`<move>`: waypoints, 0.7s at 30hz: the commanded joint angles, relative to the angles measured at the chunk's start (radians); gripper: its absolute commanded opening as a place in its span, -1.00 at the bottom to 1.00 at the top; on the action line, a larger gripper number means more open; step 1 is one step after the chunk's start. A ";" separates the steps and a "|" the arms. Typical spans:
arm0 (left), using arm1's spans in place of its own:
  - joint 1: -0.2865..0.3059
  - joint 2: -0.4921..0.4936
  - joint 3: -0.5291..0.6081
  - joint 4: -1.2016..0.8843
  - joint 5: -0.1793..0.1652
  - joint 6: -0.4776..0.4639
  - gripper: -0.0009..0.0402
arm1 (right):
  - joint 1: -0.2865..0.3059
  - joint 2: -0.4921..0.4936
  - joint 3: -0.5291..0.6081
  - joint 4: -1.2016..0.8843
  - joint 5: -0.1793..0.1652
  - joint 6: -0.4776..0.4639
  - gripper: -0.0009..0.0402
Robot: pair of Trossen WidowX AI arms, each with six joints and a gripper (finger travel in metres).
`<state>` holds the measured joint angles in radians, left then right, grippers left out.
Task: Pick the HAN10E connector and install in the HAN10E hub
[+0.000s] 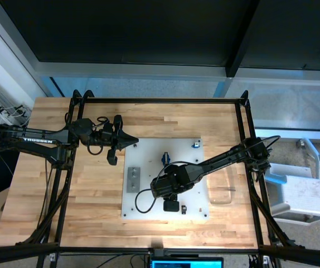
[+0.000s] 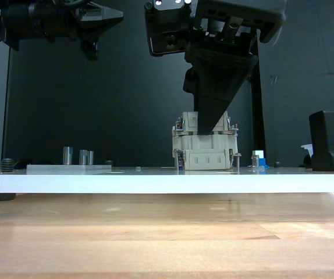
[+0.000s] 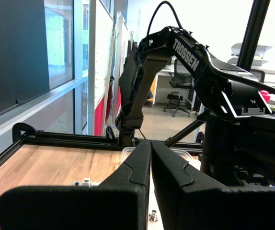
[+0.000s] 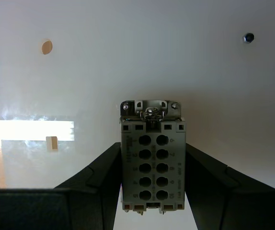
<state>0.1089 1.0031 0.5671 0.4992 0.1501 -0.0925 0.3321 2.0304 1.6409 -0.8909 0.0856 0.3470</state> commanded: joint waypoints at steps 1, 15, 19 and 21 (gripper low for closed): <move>0.000 0.000 0.000 0.000 0.000 0.000 -0.96 | 0.000 -0.006 0.001 0.000 0.002 0.003 -0.66; 0.000 0.000 0.000 0.000 0.000 0.000 -0.96 | 0.002 0.008 -0.077 0.074 0.001 0.011 -0.72; 0.000 0.000 0.000 0.000 0.000 0.000 -0.96 | 0.002 0.008 -0.095 0.091 0.001 0.011 -0.67; 0.000 0.000 0.000 0.000 0.000 0.000 -0.96 | 0.002 0.008 -0.093 0.093 -0.002 0.011 -0.61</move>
<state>0.1089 1.0031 0.5671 0.4995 0.1501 -0.0921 0.3340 2.0304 1.5513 -0.7925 0.0906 0.3550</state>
